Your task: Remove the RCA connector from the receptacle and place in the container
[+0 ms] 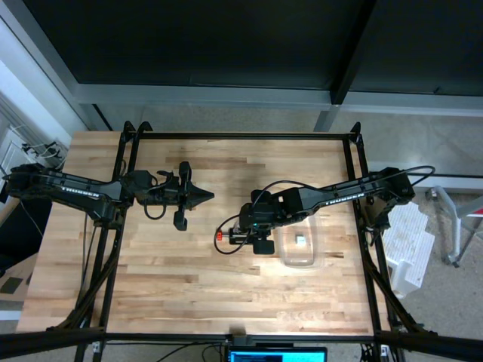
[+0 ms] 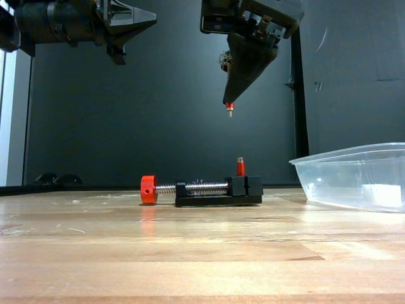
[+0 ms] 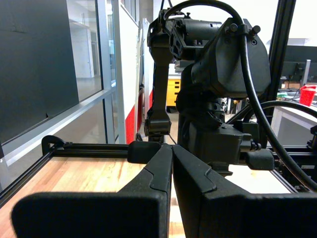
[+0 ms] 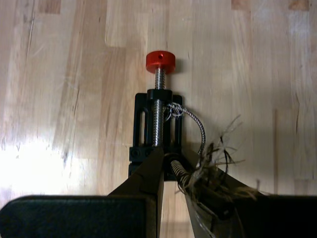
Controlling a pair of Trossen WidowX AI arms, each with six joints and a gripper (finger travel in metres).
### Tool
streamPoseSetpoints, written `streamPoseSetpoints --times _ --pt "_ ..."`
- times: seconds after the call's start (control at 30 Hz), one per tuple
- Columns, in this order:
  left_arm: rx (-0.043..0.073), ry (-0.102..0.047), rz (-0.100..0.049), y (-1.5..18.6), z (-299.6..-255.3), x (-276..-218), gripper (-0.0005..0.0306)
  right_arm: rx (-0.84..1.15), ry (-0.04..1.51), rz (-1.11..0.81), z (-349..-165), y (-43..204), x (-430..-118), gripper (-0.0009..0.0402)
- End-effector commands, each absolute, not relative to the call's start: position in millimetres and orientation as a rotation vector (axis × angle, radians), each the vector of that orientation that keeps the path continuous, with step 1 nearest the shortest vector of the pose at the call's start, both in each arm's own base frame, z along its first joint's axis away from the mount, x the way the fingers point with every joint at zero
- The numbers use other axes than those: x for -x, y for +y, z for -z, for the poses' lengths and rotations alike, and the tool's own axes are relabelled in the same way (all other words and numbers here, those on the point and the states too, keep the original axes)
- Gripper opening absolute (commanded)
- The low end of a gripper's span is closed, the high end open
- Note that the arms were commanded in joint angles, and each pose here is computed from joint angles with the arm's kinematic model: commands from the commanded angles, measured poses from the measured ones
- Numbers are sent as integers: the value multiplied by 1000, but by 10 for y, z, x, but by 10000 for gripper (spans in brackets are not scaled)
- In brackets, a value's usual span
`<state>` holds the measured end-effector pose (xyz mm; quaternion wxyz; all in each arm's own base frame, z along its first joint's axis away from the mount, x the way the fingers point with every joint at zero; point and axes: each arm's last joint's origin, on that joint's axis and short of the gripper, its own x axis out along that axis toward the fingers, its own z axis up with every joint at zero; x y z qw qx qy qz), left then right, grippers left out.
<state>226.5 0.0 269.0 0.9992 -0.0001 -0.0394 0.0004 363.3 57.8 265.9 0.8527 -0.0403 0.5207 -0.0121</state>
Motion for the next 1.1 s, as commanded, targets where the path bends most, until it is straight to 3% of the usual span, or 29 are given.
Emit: streamPoseSetpoints --times 0.03,0.4,1.1 --pt "0 -78 0 0 -2690 -2265 0 86 1104 25 -2649 581 -3565 4" --pt "0 -79 0 0 -2690 -2265 0 72 1100 27 -2599 530 -3098 4" --pt "0 -79 -1 1 -2690 -2265 0 18 1198 81 -2070 405 -2294 4"
